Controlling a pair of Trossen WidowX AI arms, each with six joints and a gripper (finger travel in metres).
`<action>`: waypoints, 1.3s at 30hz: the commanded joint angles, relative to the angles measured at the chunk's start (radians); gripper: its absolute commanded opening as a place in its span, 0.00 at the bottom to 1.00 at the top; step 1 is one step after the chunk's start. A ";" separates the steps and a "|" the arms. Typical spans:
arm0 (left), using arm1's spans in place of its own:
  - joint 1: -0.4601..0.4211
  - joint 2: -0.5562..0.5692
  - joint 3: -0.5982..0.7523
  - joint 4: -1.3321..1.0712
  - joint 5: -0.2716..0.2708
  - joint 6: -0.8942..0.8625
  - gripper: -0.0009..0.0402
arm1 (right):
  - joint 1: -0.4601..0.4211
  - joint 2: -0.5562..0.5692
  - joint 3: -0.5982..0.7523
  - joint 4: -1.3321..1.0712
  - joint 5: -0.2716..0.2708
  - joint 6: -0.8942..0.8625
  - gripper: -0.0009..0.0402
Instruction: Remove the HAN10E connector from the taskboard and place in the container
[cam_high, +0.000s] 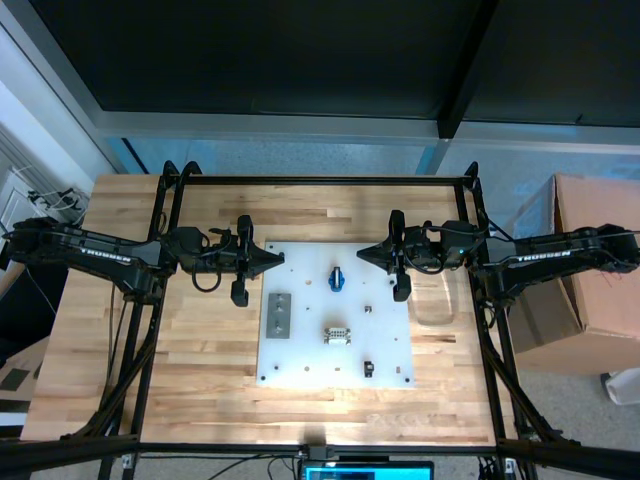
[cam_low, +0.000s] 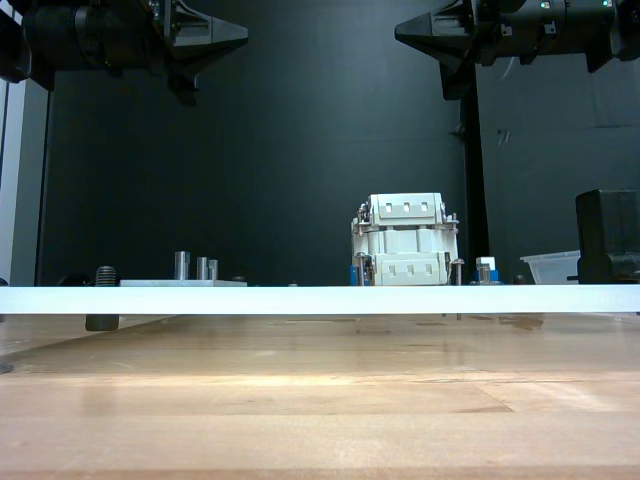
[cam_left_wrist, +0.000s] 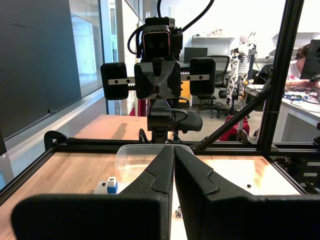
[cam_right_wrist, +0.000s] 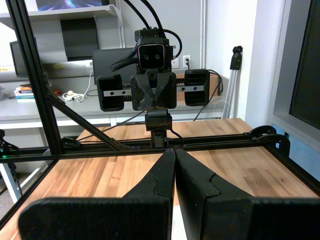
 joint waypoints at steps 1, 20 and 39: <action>0.000 0.000 0.000 0.000 0.000 0.000 0.02 | 0.000 0.000 0.000 0.000 0.000 0.000 0.02; 0.000 0.000 0.000 0.000 0.000 0.000 0.02 | 0.000 0.000 0.000 0.000 0.000 0.000 0.02; 0.000 0.000 0.000 0.001 0.000 0.000 0.02 | 0.000 0.000 0.000 0.000 0.000 0.000 0.02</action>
